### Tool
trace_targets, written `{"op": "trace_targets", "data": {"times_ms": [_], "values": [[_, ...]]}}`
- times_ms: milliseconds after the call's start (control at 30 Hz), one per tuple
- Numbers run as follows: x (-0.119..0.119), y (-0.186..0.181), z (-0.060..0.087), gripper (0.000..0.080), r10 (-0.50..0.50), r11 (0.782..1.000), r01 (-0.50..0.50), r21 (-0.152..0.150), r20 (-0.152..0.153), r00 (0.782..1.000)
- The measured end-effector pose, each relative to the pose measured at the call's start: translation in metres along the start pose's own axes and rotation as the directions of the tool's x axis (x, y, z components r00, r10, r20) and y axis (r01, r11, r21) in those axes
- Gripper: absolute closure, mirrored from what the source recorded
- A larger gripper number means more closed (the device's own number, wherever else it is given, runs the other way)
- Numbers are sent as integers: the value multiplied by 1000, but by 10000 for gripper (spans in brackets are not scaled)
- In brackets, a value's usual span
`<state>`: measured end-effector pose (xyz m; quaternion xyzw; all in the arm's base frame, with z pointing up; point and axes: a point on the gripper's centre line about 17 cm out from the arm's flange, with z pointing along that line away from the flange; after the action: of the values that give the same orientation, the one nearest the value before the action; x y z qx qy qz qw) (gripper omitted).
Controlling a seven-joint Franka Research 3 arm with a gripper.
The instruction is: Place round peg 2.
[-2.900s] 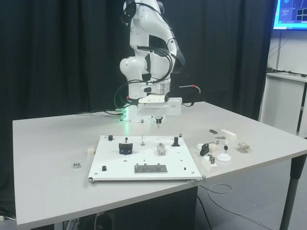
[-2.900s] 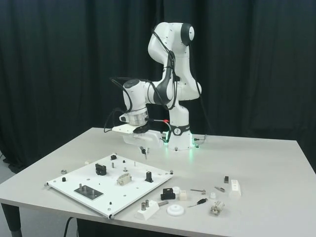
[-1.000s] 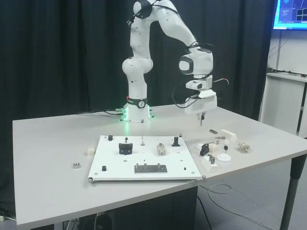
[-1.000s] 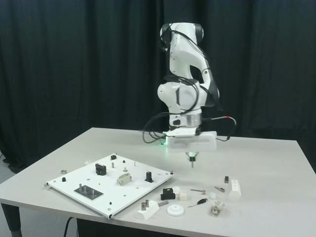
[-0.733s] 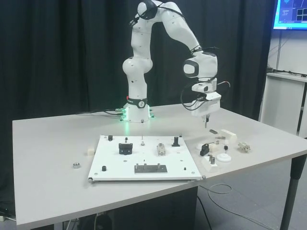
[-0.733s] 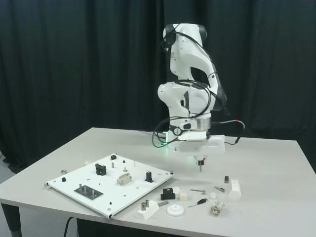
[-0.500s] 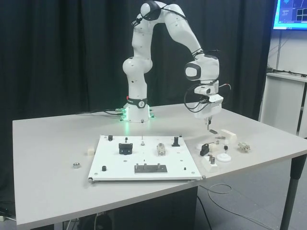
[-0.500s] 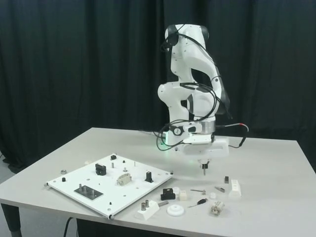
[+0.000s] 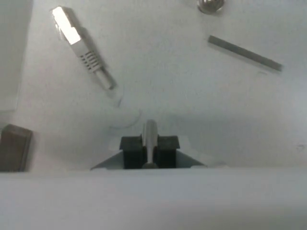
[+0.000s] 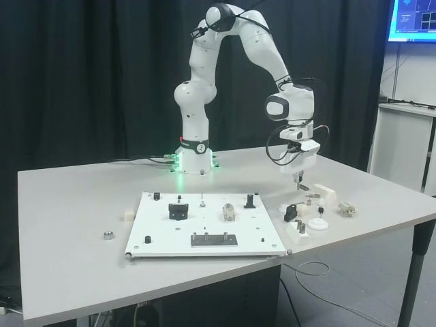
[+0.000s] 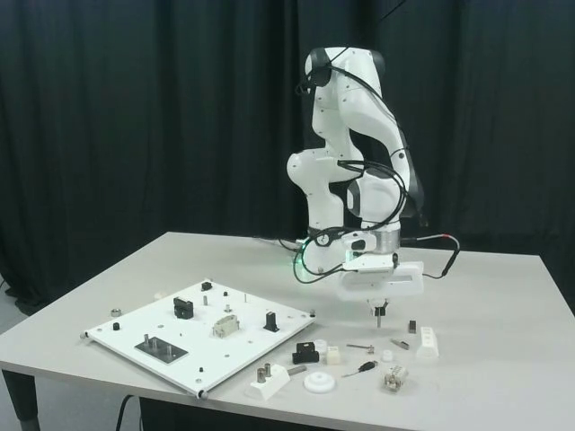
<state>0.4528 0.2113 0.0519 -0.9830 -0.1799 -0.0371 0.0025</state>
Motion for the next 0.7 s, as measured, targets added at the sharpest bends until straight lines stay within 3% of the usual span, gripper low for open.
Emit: {"op": "trace_targets", "data": {"times_ms": [700], "values": [[-1,-4,14,741,-13,1000,13,-9,13,1000]]}}
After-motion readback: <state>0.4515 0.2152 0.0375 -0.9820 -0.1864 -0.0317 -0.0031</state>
